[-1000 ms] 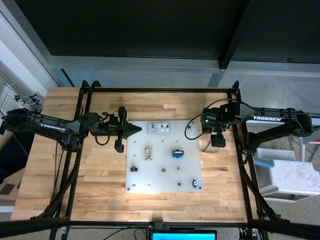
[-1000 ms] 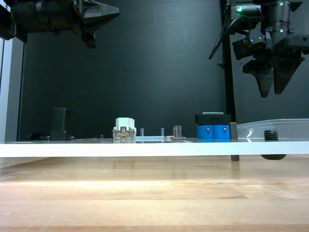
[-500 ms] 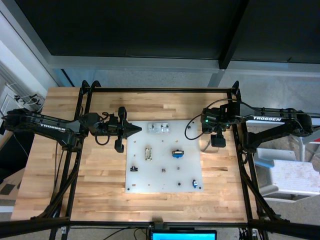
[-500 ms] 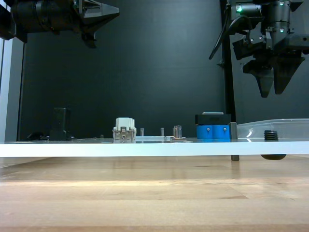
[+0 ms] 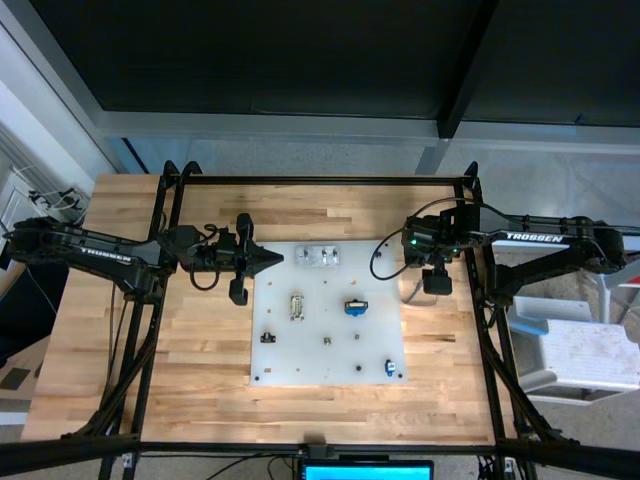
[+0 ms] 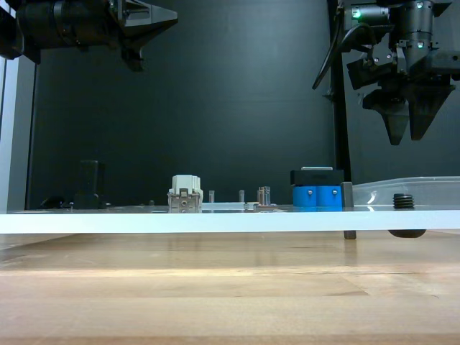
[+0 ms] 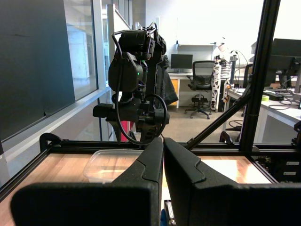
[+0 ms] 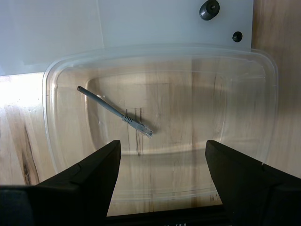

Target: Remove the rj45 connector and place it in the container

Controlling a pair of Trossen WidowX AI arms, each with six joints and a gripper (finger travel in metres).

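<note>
Nothing has visibly shifted since the earlier frames. Right end effector [image 8: 162, 143] hangs above the container [image 8: 47, 99], fingers spread wide and empty. The rj45 connector [image 8: 146, 132] lies inside that container on its short grey cable stub [image 8: 101, 101]. Left end effector [image 7: 162, 150] is closed, raised beside the white board [image 5: 300, 350]. Treat the plug as light, rigid and probably fragile at its latch. If you regrip, take the body's flat sides, not the cable.

The rj45 connector [image 8: 147, 133], on a short gray cable [image 8: 103, 106], lies inside the container [image 8: 46, 108]. The right gripper [image 8: 162, 146] hangs over the container, its fingers [image 8: 94, 170] spread wide.
</note>
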